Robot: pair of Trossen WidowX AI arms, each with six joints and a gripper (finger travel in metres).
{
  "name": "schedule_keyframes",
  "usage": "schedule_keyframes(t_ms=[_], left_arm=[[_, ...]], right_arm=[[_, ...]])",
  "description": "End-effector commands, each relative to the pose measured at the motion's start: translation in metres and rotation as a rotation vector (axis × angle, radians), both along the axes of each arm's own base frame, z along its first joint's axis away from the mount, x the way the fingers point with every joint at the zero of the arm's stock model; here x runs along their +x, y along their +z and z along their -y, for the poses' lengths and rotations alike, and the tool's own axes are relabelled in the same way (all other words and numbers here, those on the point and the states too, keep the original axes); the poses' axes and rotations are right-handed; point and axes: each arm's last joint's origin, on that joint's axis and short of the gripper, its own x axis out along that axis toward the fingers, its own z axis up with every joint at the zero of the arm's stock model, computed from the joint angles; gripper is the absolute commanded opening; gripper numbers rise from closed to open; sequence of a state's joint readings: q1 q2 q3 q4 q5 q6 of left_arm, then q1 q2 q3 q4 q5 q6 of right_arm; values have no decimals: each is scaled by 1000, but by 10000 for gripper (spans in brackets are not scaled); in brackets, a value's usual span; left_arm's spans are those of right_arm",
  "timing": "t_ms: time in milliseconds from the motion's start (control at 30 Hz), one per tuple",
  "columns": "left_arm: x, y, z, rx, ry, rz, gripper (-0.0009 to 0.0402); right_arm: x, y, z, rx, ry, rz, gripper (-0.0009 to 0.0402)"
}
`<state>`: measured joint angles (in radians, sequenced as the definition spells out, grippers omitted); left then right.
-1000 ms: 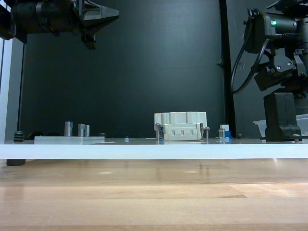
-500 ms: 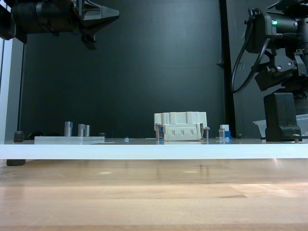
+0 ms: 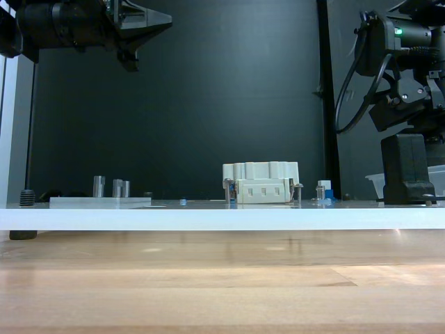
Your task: Pick the HAN10E connector and install in the HAN10E hub
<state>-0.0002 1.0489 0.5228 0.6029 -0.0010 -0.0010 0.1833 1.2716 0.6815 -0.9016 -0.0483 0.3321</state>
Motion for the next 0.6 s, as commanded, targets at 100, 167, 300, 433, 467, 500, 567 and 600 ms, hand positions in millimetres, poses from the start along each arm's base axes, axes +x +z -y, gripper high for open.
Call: schedule_keyframes(t_ms=[100, 167, 300, 433, 467, 500, 567, 600], left_arm=[[0, 0, 0, 0, 0, 0, 0], [0, 0, 0, 0, 0, 0, 0], [0, 0, 0, 0, 0, 0, 0], [0, 0, 0, 0, 0, 0, 0], [0, 0, 0, 0, 0, 0, 0], [0, 0, 0, 0, 0, 0, 0], [0, 0, 0, 0, 0, 0, 0], [0, 0, 0, 0, 0, 0, 0]], right_arm=[[0, 0, -1, 1, 3, -3, 271], [0, 0, -1, 1, 4, -3, 271], [-1, -1, -1, 1, 5, -3, 271], [-1, -1, -1, 1, 7, -3, 271], [-1, -1, -1, 2, 8, -3, 271], [-1, -1, -2, 5, 9, -4, 271], [-1, -1, -2, 18, 11, -7, 271], [-1, -1, -2, 23, 12, -8, 271]])
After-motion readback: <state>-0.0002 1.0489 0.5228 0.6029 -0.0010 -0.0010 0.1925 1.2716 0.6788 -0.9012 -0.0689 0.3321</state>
